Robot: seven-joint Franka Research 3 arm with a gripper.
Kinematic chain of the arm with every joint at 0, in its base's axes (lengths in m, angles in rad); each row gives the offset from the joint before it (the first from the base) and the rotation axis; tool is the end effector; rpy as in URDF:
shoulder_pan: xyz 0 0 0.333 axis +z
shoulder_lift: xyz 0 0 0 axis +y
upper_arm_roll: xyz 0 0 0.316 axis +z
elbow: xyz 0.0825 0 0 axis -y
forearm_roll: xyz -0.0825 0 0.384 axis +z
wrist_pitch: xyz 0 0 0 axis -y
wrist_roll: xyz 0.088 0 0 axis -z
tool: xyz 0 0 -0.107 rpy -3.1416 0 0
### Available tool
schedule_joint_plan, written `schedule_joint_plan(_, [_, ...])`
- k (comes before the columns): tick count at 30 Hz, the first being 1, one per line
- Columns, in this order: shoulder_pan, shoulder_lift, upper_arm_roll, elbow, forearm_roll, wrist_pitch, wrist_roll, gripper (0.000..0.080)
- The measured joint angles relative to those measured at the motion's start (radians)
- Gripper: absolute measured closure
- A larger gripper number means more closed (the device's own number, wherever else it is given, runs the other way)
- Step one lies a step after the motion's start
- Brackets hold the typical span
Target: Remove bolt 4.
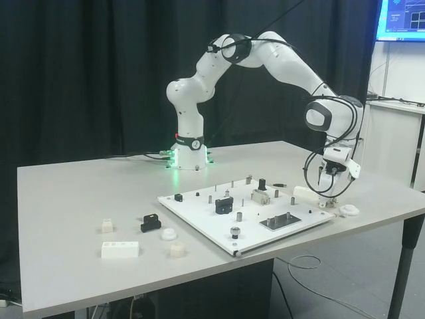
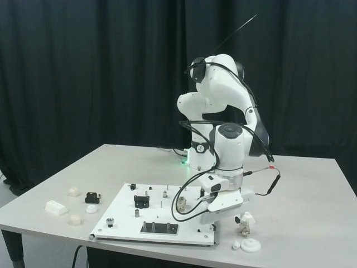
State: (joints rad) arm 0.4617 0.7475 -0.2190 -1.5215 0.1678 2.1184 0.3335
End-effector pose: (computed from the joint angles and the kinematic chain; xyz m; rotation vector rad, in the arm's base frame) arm 0.6672 0.1959 0.2150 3.0774 -0.2170 -0.1863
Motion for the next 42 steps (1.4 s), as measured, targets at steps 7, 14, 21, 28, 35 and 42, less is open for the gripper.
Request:
schedule_joint_plan(7, [-0.007,0.009,-0.002,-0.001,-0.007,0.000,0.000,0.0003])
schedule_joint_plan(14, [-0.011,0.010,-0.002,0.000,-0.008,0.000,0.000,0.0003])
schedule_joint_plan(21, [-0.010,0.003,0.000,0.003,-0.006,-0.001,0.000,0.0003])
schedule_joint_plan(28, [-0.008,-0.013,0.001,0.003,-0.002,-0.013,0.000,0.0003])
schedule_joint_plan(35, [-0.008,-0.034,0.001,0.003,0.003,-0.033,0.000,0.0003])
schedule_joint_plan(42, [-0.009,-0.052,0.001,0.003,0.006,-0.051,0.000,0.0003])
